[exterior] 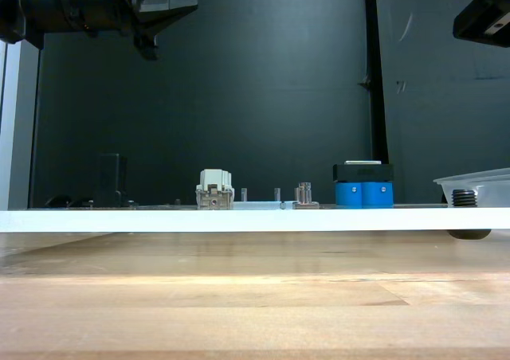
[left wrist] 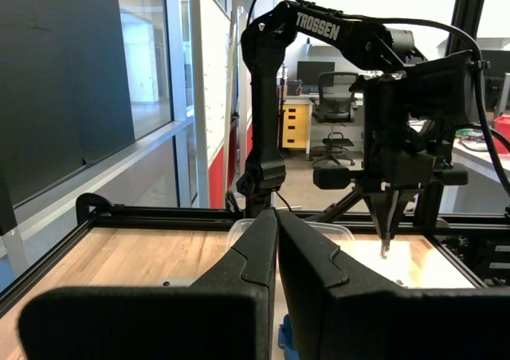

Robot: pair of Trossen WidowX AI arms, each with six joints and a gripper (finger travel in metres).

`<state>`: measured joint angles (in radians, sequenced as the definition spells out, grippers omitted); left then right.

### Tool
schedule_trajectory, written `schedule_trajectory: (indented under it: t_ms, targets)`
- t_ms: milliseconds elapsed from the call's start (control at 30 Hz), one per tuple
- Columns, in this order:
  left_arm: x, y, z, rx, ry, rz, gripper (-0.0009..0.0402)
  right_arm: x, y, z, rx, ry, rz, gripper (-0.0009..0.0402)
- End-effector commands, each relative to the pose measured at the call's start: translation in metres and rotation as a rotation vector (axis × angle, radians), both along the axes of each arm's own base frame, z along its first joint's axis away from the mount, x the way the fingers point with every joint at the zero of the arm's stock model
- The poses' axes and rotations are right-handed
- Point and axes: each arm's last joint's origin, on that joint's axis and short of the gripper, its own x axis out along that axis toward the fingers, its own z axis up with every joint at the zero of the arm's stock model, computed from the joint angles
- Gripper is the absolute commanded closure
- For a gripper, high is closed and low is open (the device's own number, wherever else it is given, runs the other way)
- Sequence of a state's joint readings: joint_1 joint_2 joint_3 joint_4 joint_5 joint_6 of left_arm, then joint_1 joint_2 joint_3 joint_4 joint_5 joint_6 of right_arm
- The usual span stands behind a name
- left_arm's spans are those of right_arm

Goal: Pick the RJ45 connector and install on taskboard

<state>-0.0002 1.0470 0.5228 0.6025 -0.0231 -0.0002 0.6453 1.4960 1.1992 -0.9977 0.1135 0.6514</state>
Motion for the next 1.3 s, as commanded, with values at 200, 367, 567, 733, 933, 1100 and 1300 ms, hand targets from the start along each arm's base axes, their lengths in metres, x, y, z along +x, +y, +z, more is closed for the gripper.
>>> schedule_trajectory:
  t_ms: [200, 367, 567, 733, 933, 1100, 1300]
  targets:
    - [0.0, 0.0, 0.0, 0.0, 0.0, 0.0, 0.0393, 0.006, 0.009, -0.008, -0.001, -0.004, 0.013, 0.0393]
    - [0.0, 0.0, 0.0, 0.0, 0.0, 0.0, 0.0393, 0.008, 0.011, -0.011, 0.0, -0.004, 0.016, 0.0393]
    - [0.0, 0.0, 0.0, 0.0, 0.0, 0.0, 0.0393, 0.008, 0.012, -0.011, -0.001, -0.016, 0.017, 0.0393]
    - [0.0, 0.0, 0.0, 0.0, 0.0, 0.0, 0.0393, 0.008, 0.013, -0.01, -0.003, -0.025, 0.019, 0.0393]
    - [0.0, 0.0, 0.0, 0.0, 0.0, 0.0, 0.0393, 0.012, 0.021, -0.013, -0.013, -0.016, 0.038, 0.0393]
    - [0.0, 0.0, 0.0, 0.0, 0.0, 0.0, 0.0393, 0.014, 0.024, -0.013, -0.031, -0.006, 0.043, 0.0393]
    - [0.0, 0.0, 0.0, 0.0, 0.0, 0.0, 0.0393, 0.014, 0.026, -0.016, -0.036, 0.0, 0.051, 0.0393]
